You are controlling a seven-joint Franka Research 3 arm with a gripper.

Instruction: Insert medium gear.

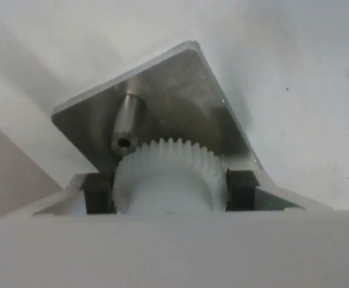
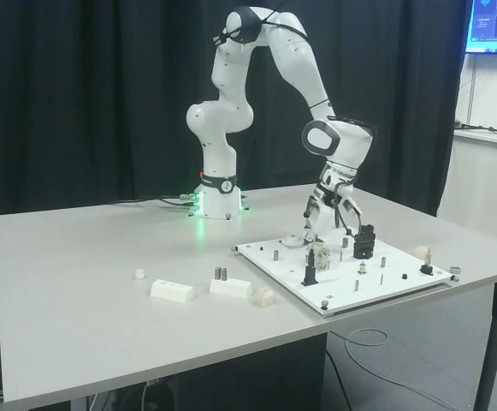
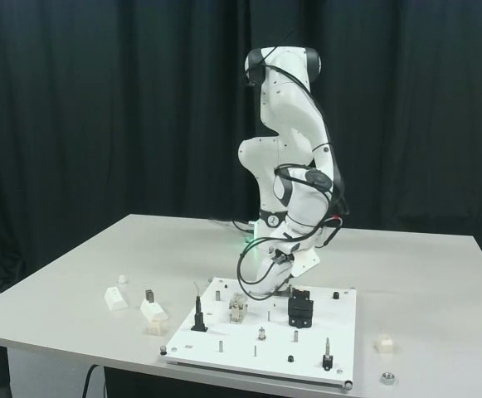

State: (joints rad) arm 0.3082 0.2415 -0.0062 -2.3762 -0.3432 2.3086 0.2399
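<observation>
1. Gripper (image 1: 169,191) was clamped on the white medium gear (image 1: 168,171), black finger pads (image 1: 98,193) pressing it on both sides, teeth showing between them.
2. Gear hung over a grey metal plate (image 1: 186,96), just beside an upright metal peg (image 1: 128,123) w/ a hole in its tip; can't tell if gear touched the plate.
3. Room views: arm (image 2: 299,68) bent down over the far edge of the white assembly board (image 2: 351,282) on the grey table (image 2: 85,291).
4. Board also carried a black block (image 3: 299,308) & several small pegs.
5. Off the board, nr the table's front: small white blocks (image 2: 172,291).
</observation>
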